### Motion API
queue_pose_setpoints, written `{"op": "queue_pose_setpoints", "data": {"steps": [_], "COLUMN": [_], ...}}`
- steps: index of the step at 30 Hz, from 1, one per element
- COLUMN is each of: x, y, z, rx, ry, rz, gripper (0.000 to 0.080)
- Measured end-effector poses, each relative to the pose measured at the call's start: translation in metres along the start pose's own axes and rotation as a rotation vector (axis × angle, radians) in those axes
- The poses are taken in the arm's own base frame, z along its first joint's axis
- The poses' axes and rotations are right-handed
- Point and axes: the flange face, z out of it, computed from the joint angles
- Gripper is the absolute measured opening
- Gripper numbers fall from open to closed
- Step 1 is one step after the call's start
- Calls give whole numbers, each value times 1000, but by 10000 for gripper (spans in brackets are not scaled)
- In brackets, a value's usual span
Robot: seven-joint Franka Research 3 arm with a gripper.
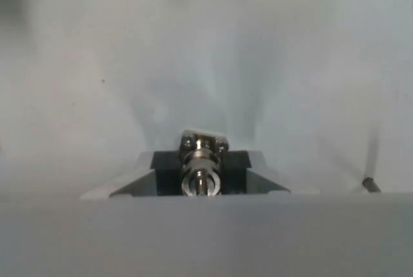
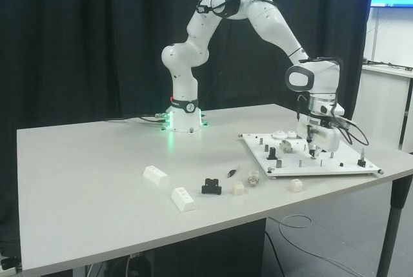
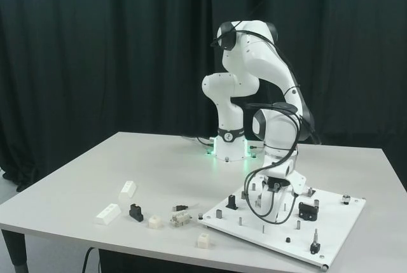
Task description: Remove BNC.
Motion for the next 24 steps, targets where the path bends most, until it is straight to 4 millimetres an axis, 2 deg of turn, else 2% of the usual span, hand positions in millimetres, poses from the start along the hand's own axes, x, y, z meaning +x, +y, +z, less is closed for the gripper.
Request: {"op": "queue_pose_setpoints", "data": {"steps": [24], "x": [0], "y": [0], "z": [0], "rx": [0], "ry": [0], "rz": [-145], "gripper": [121]}}
